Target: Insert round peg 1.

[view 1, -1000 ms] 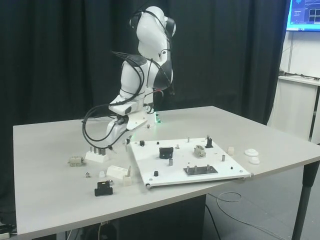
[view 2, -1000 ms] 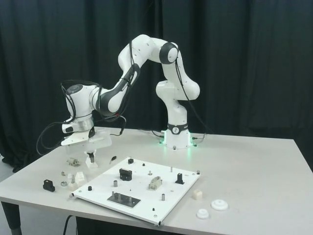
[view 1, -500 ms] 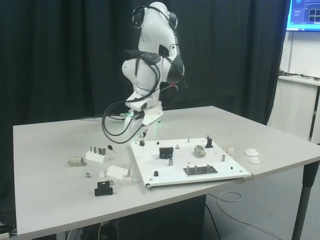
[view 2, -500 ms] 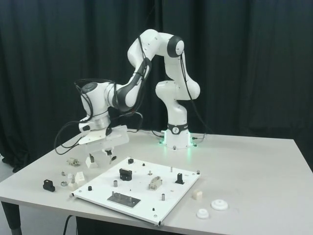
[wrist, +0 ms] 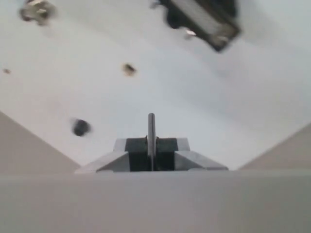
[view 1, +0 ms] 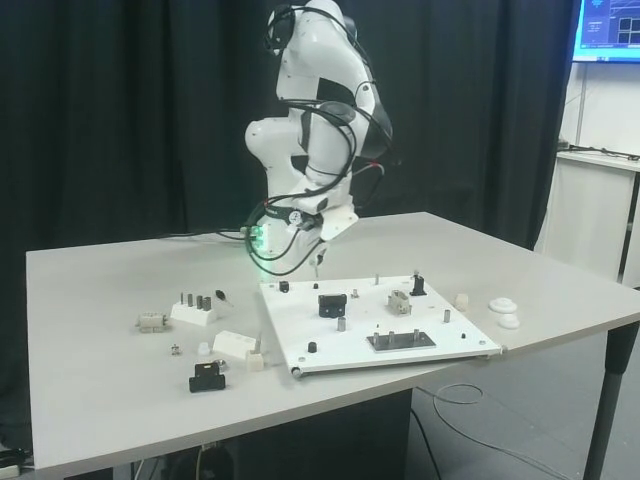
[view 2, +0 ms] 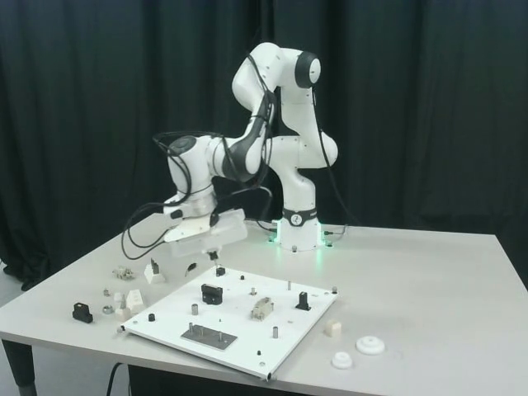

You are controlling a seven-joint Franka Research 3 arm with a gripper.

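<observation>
The pincer [wrist: 151,156] is closed tight on round peg 1 [wrist: 151,133], held upright between its fingertips, above the white board [view 2: 280,346] with a black block [wrist: 204,19] ahead.

You're looking at a robotics lab or test cell here, not a workshop floor. Black curtains [view 2: 429,107] close off the whole background in both room views, like a screened-off demo bay. The white arm [view 2: 247,148] is bolted to a plain grey table [view 2: 429,280], with a green light glowing at its base. A white board [view 1: 375,325] of small fixtures sits centre frame, with loose parts scattered to the left. At the upper right of the first room view you get a monitor [view 1: 607,30] above a white cabinet [view 1: 590,210].
</observation>
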